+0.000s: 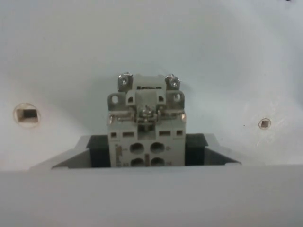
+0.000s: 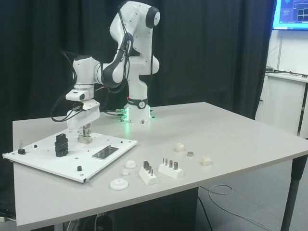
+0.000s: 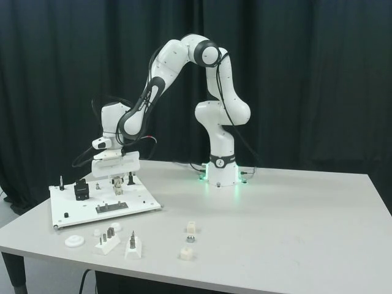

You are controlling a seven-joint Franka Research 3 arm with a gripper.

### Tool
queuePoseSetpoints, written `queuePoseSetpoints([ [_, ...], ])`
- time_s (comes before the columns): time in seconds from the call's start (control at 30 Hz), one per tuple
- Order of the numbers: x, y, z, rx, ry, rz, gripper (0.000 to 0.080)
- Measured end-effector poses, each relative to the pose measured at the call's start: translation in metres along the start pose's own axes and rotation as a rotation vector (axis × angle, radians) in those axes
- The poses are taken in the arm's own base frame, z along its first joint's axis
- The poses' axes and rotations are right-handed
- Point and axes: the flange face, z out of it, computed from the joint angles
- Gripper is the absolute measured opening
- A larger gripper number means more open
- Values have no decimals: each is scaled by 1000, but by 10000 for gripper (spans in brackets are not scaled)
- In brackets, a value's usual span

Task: Insert waterproof.

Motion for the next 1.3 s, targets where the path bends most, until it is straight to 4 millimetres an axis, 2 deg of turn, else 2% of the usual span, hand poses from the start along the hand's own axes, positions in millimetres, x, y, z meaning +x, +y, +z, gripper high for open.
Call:
queuePoseSetpoints([
  [0.53,-1,0,1,4,7,21,314],
  [1.3,-2,1,0,3,7,-50,314],
])
